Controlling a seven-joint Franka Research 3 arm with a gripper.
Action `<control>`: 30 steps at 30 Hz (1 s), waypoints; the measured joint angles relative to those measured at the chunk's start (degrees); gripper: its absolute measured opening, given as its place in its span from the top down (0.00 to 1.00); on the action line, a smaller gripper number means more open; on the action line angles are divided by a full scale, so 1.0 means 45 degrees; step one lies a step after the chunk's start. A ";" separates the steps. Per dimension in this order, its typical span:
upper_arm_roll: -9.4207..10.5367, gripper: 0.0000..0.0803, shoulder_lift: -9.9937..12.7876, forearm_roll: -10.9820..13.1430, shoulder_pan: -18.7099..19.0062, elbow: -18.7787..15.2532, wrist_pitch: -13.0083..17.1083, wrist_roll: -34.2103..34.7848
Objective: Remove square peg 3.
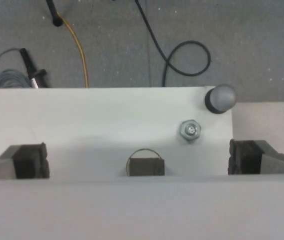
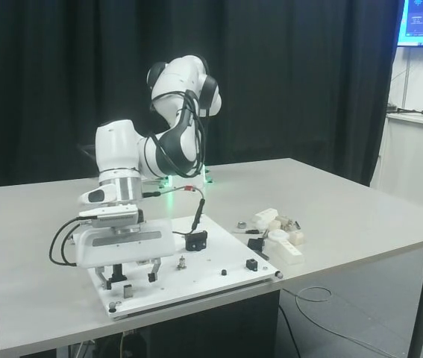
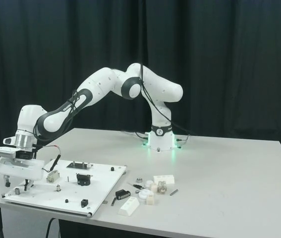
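A small dark square peg (image 1: 145,166) stands upright in the white board (image 1: 96,115), close to the board's corner near the table's front edge. My gripper (image 1: 137,160) is open, with one black finger (image 1: 29,161) on each side of the peg and a wide gap to both. In the first room view the gripper (image 2: 132,276) hangs low over the peg (image 2: 127,291), with the fingertips just above the board (image 2: 204,280). The second room view shows the same gripper (image 3: 17,184) above the peg (image 3: 17,190).
A hex bolt (image 1: 190,130) and a grey round knob (image 1: 221,98) stand on the board near the peg. Black fixtures (image 2: 195,241) sit further along the board. Loose white parts (image 2: 280,233) lie on the table beside it. Cables (image 1: 182,55) lie on the floor past the board edge.
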 joint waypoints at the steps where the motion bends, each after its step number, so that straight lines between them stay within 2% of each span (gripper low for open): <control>1: 0.0007 0.00 0.0027 0.0010 -0.0003 0.0028 -0.0004 0.0009; 30: 0.0241 0.00 0.0400 0.0039 -0.0265 0.0338 -0.0077 0.0079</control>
